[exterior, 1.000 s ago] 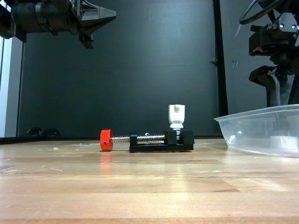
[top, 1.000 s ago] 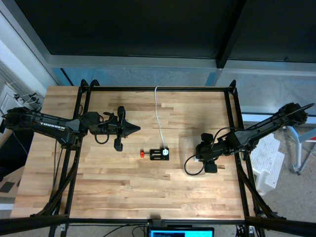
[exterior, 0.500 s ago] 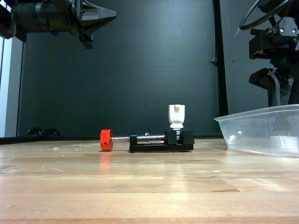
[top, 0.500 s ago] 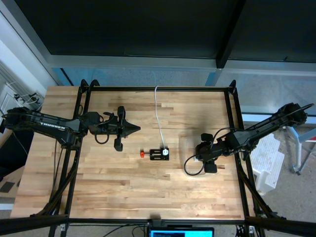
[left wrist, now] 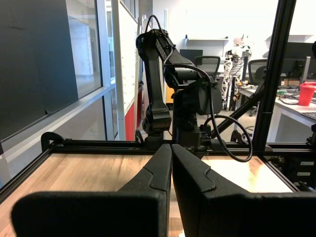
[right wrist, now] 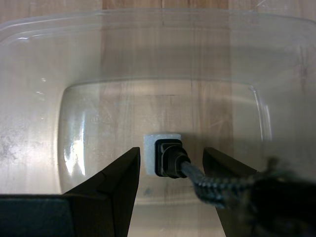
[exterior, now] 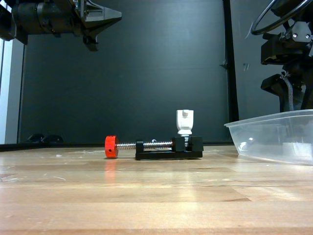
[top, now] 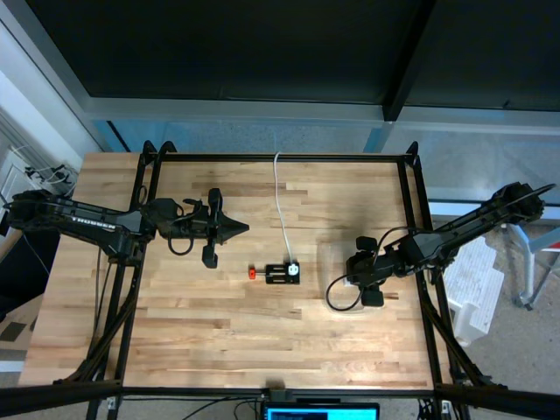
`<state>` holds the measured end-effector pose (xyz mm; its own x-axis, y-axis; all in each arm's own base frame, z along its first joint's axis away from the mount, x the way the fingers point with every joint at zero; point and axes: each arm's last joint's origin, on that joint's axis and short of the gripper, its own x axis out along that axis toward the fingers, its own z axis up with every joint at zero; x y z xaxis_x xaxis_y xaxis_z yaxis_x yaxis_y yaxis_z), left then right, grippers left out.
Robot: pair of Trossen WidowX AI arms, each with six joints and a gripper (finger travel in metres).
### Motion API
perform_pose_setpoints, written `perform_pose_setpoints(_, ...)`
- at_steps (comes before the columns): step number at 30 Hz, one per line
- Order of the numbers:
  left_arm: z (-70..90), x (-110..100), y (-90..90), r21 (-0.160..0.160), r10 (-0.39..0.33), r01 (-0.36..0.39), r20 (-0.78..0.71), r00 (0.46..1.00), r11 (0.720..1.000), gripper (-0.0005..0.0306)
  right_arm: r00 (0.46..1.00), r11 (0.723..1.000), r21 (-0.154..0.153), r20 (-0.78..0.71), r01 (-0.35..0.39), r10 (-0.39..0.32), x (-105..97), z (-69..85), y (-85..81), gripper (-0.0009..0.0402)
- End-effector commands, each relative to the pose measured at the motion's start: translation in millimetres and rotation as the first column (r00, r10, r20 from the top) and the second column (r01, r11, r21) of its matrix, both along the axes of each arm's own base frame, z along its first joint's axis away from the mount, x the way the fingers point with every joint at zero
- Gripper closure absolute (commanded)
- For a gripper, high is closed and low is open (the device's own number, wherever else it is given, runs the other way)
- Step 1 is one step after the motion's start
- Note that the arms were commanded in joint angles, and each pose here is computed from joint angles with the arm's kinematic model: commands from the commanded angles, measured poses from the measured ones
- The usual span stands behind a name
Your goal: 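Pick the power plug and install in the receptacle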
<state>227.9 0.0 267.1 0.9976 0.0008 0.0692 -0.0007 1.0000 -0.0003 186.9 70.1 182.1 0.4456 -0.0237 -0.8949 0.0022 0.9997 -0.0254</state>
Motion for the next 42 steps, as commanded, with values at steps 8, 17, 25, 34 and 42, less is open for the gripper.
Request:
perform_pose_setpoints(8,0.1,0.0,0.0,0.0,0.0,0.0,0.0,1.0,1.0,0.03,1.0,1.0,0.0,0.0,0.0,0.0,-0.7,-2.4,-0.3,0.0229)
perform_pose_setpoints(17,0.1,0.0,0.0,0.0,0.0,0.0,0.0,1.0,1.0,0.03,1.0,1.0,0.0,0.003,-0.002,0.002,-0.5,-2.3,-0.2,0.0274)
perform_pose_setpoints(25,0.1,0.0,0.0,0.0,0.0,0.0,0.0,1.0,1.0,0.03,1.0,1.0,-0.003,0.004,-0.008,0.008,-0.4,-2.3,-0.2,0.0313)
perform_pose_setpoints(34,0.1,0.0,0.0,0.0,0.0,0.0,0.0,1.0,1.0,0.03,1.0,1.0,-0.003,0.004,-0.008,0.008,-0.4,-2.3,-0.2,0.0353)
perform_pose_setpoints(42,0.1,0.0,0.0,0.0,0.0,0.0,0.0,1.0,1.0,0.03,1.0,1.0,-0.003,0.004,-0.008,0.008,-0.4,-2.2,-0.2,0.0386)
